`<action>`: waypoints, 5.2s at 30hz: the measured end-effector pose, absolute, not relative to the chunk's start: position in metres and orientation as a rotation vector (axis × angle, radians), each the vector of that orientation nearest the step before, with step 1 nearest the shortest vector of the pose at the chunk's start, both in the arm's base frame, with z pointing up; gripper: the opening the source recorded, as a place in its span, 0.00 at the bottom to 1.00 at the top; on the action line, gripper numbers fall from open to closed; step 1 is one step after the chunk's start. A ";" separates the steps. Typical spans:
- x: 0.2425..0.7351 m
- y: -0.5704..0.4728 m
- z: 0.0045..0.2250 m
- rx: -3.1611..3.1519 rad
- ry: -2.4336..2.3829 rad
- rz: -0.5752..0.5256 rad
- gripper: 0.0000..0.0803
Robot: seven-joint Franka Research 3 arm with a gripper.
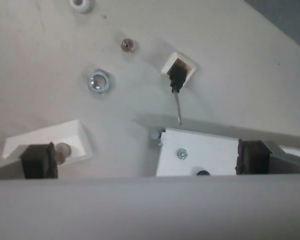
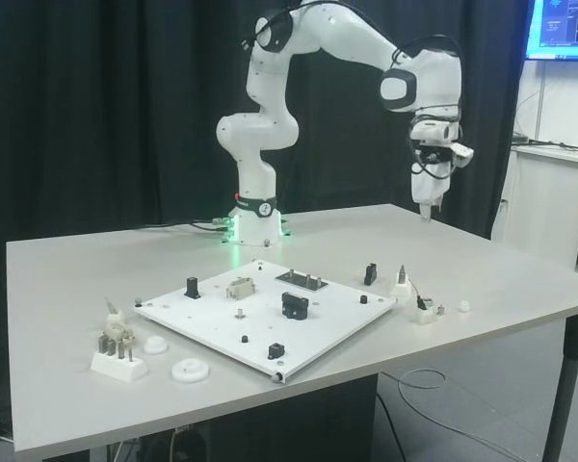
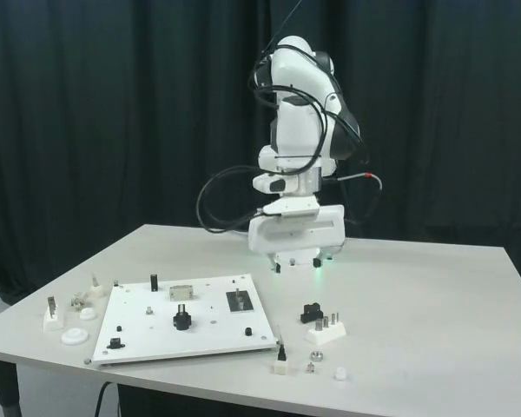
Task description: Pick BNC.
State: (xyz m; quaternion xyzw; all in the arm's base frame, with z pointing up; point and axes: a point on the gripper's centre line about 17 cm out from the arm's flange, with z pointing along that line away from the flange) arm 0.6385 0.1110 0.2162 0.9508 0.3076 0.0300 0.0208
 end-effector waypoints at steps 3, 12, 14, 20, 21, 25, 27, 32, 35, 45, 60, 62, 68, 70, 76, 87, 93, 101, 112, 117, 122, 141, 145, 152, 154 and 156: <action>0.640 0.112 0.209 2.922 0.980 0.076 1.00; 0.650 0.123 0.183 2.867 1.077 0.043 1.00; 0.652 0.125 0.176 2.865 1.092 0.034 1.00; 0.658 0.130 0.156 2.865 1.123 0.008 1.00; 0.659 0.131 0.153 2.863 1.132 0.004 1.00; 0.664 0.135 0.141 2.858 1.164 -0.003 1.00; 0.667 0.136 0.135 2.860 1.167 -0.005 1.00; 0.675 0.137 0.120 2.868 1.169 -0.006 1.00; 0.678 0.137 0.111 2.876 1.165 -0.007 1.00; 0.683 0.140 0.081 2.907 1.169 -0.021 1.00; 0.690 0.142 0.053 2.898 1.192 -0.023 1.00; 0.690 0.143 0.051 2.892 1.195 -0.023 1.00; 0.687 0.146 0.044 2.871 1.205 -0.040 1.00; 0.686 0.147 0.042 2.864 1.207 -0.046 1.00; 0.684 0.146 0.038 2.847 1.205 -0.061 1.00; 0.680 0.140 0.027 2.844 1.195 -0.088 1.00; 0.678 0.139 0.021 2.846 1.193 -0.098 1.00; 0.677 0.140 0.017 2.855 1.188 -0.098 1.00; 0.676 0.138 0.013 2.857 1.178 -0.105 1.00; 0.675 0.137 0.011 2.858 1.175 -0.110 1.00; 0.674 0.137 0.010 2.865 1.159 -0.113 1.00; 0.672 0.141 0.005 2.864 1.165 -0.121 0.19; 0.674 0.142 0.006 2.869 1.154 -0.114 0.15; 0.677 0.141 0.020 2.873 1.142 -0.120 0.15; 0.677 0.140 0.026 2.876 1.137 -0.131 0.15; 0.677 0.139 0.033 2.880 1.128 -0.140 0.15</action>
